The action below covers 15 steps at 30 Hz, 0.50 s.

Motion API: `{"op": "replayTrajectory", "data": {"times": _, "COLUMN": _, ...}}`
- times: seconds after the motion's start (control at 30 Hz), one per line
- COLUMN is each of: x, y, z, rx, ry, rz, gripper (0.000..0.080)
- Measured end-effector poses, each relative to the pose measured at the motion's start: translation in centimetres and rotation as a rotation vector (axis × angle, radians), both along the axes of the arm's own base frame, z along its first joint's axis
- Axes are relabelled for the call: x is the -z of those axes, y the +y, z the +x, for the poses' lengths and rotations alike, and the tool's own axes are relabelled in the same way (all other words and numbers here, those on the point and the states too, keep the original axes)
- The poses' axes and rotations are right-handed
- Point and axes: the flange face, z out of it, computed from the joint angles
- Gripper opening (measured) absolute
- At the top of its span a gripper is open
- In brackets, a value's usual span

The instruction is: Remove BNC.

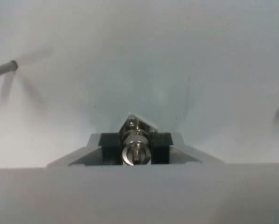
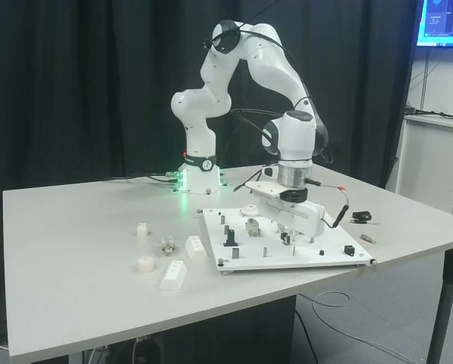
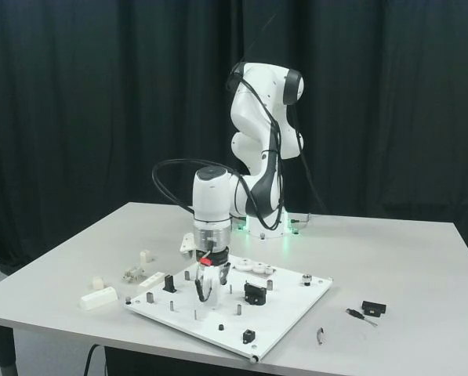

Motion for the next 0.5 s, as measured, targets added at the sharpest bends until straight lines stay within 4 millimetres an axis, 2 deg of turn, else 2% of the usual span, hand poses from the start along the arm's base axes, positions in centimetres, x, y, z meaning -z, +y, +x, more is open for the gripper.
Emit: {"op": "replayTrajectory", "data": {"times": 0.5, "x": -0.02, "y": 0.0, "z": -0.04, "rx": -0.206, "ry": 0.007, "rz": -0.003, "gripper": 0.0127}}
